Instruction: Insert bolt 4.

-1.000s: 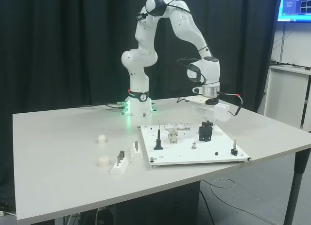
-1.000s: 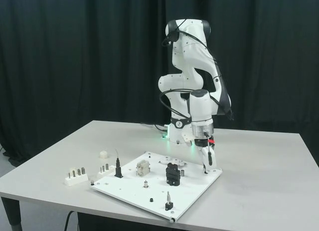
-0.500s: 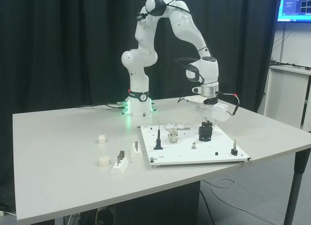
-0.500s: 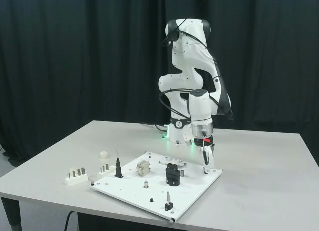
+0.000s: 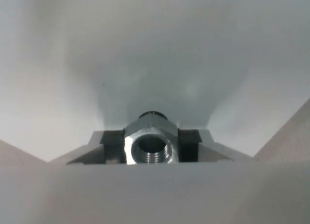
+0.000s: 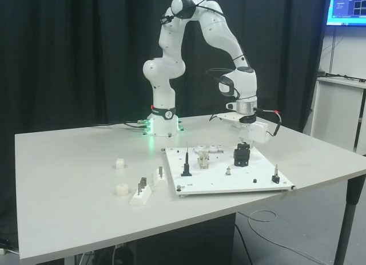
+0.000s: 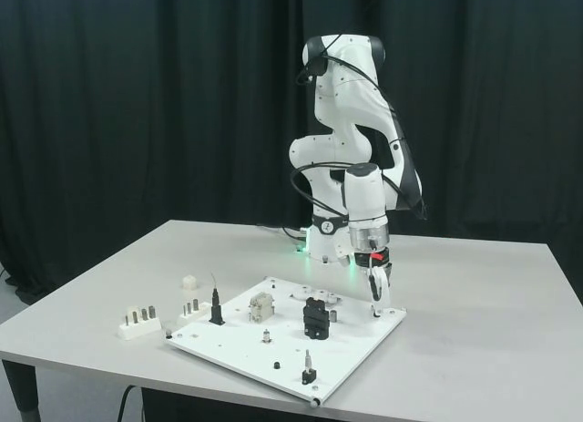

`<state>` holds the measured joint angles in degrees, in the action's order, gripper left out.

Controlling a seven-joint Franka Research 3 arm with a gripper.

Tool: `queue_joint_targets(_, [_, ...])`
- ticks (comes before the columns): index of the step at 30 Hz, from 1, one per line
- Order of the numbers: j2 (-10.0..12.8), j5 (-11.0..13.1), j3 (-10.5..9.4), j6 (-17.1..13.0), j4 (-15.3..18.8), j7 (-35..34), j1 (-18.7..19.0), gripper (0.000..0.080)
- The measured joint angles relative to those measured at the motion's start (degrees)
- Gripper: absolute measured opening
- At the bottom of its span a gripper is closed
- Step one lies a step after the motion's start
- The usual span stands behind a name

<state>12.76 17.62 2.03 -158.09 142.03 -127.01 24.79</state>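
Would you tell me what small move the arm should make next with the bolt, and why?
Probably a slow, straight descent. The gripper is shut on the bolt and hangs just above the far corner of the white board; the wrist view shows the bolt clamped squarely, but not whether it is seated.

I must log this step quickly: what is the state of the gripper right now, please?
Gripper: closed on a grey metal hexagonal bolt head with a threaded hole, held between the two fingers above the white board.
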Motion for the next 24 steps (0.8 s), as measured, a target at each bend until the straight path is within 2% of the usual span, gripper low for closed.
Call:
queue_joint_targets(10, [-0.1,0.0,0.48,-0.1,-0.3,0.9,0.0,0.0249])
queue_joint_targets(11, [-0.2,0.0,0.62,-0.1,-0.4,1.0,0.1,0.0564])
queue_joint_targets(20, [-2.2,-0.1,1.76,0.1,-0.6,2.4,0.2,0.0564])
queue_joint_targets(21, [-2.6,-0.1,1.83,0.2,-0.6,2.5,0.2,0.0785])
queue_joint_targets(24, [-3.6,-0.2,2.1,0.8,-0.7,2.9,0.3,0.0785])
